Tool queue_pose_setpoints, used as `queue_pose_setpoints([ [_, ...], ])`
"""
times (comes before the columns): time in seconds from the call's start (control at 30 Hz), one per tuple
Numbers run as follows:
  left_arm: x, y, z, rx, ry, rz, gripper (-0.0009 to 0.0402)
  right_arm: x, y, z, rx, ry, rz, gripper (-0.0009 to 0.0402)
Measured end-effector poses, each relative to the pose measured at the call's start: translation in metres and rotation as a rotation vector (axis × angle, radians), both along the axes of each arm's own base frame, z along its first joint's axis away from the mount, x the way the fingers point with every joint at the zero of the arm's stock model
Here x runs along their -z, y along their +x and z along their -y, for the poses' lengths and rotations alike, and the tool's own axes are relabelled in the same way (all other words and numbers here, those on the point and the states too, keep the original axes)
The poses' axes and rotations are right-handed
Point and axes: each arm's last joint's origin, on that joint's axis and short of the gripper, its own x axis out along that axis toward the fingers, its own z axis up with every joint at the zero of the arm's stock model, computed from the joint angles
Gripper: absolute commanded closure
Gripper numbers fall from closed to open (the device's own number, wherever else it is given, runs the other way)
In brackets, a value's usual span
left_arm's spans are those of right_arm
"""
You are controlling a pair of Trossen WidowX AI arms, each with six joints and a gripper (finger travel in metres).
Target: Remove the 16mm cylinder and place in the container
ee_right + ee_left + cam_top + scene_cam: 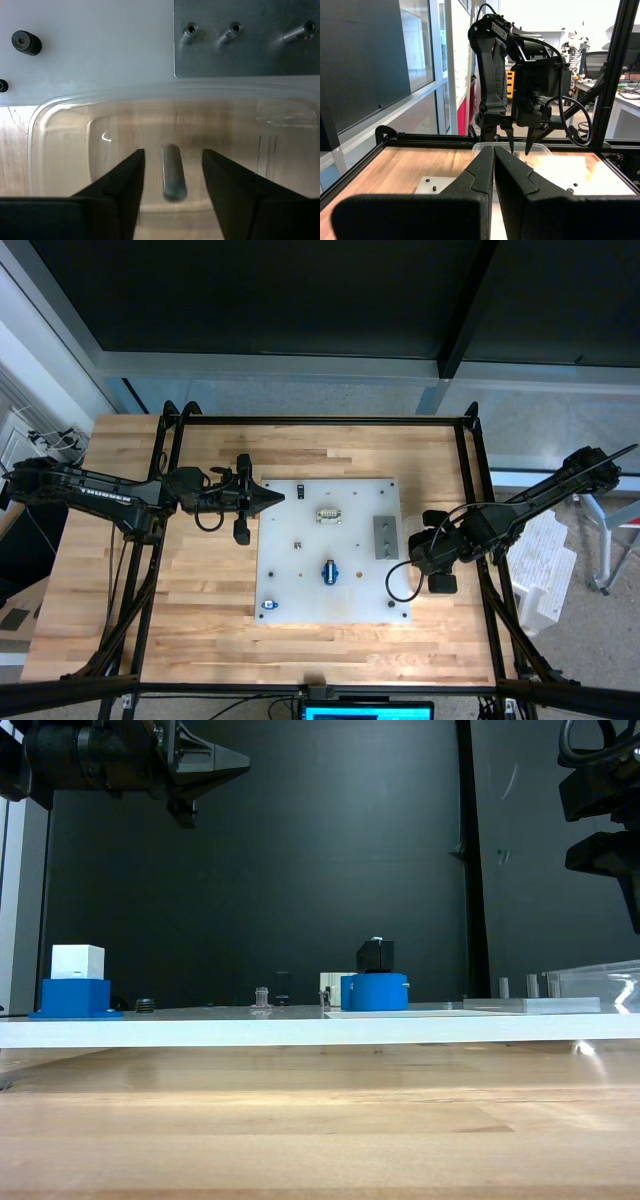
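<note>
16mm cylinder (173,171) in the container (60,115)
It's at the white board's (300,580) 3 o'clock edge, right gripper (437,565) spread open over it (touching nothing); left gripper (278,497) clenched empty, hovering near 10 o'clock.

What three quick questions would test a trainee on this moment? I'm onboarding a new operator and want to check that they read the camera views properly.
1. True or false: the left gripper, raised by the left edge of the white board, is shut.
2. What shows between the open fingers of the right gripper? A the blue part; B the 16mm cylinder; C a black screw.
3. Fill in: the right gripper hangs over the clear ____ by the board's right edge.
Key: 1 true; 2 B; 3 container.
</note>
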Motion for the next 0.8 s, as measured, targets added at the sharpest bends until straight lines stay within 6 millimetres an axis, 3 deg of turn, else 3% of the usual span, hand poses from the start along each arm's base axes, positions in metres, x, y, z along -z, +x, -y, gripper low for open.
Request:
queue_pose_setpoints([
  [0.17, 0.000, 0.000, 0.000, 0.000, 0.000, 0.000, 0.0393, 0.000, 0.000, 0.000, 0.000, 0.000, 0.000, 0.0182],
  [0.53, 0.000, 0.000, 0.000, 0.000, 0.000, 0.000, 0.0393, -0.002, 0.002, 0.001, -0.007, 0.004, 0.016, 0.0195],
  [0.8, 0.000, 0.000, 0.000, 0.000, 0.000, 0.000, 0.0393, -0.035, 0.023, 0.012, -0.027, 0.014, 0.194, 0.0220],
])
